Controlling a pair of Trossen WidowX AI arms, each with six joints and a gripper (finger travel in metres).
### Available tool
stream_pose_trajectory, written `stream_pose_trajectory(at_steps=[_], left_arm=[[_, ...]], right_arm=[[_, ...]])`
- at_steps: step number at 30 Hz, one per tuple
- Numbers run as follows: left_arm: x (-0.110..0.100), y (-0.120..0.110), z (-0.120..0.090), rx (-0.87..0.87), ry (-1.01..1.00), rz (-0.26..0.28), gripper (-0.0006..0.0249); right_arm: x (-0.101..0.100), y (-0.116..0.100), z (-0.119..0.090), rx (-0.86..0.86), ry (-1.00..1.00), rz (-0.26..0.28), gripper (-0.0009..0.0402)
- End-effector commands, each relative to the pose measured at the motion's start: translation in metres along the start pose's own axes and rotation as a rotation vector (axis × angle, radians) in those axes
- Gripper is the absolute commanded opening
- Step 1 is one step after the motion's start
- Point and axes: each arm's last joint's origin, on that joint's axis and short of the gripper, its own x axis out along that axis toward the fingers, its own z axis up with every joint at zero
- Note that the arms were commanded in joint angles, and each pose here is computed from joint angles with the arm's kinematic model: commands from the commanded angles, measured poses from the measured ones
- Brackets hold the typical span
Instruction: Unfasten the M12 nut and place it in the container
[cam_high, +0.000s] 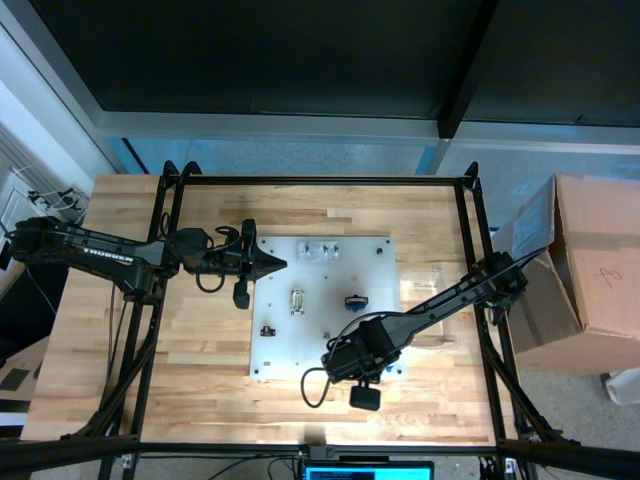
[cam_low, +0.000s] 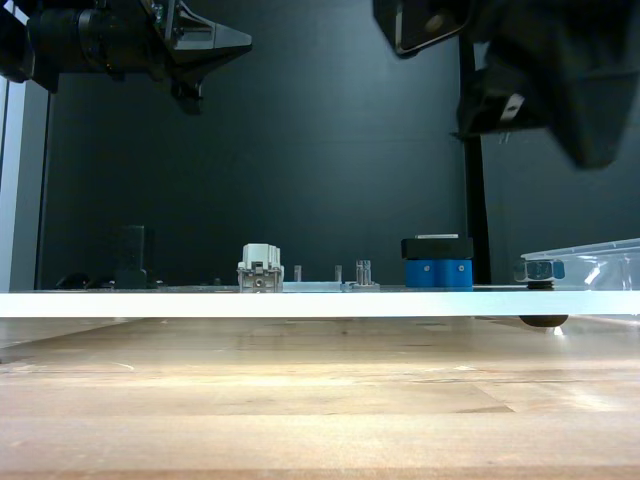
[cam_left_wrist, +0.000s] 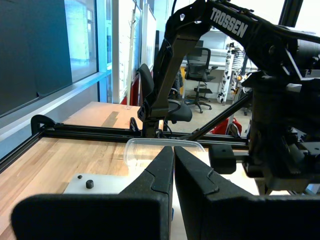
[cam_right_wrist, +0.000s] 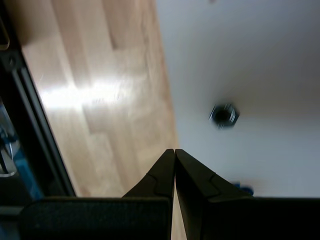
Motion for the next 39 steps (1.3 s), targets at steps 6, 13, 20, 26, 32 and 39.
stream_pose_trajectory(at_steps=[6,13,20,26,32,39], left_arm=[[0.000,0.000,0.000,0.000,0.001,0.000,0.0000],[0.000,0.000,0.000,0.000,0.001,0.000,0.0000],[0.000,0.000,0.000,0.000,0.001,0.000,0.0000],[0.000,0.000,0.000,0.000,0.001,0.000,0.0000],[0.000,0.000,0.000,0.000,0.001,0.000,0.0000],[0.000,0.000,0.000,0.000,0.001,0.000,0.0000]], right_arm=[[0.032,-0.005,0.002,0.001,0.003,-0.007,0.0000],[0.032,-0.007,0.000,0.006,-0.005,-0.037,0.0000],[0.031,-0.012,-0.002,0.002,0.010,-0.085,0.0000],[0.021,-0.022,-0.006,0.063,-0.095,-0.346,0.0000],[0.010,-0.022,-0.008,0.115,-0.125,-0.370,0.0000],[0.000,-0.009,-0.005,0.121,-0.027,-0.146,0.0000]])
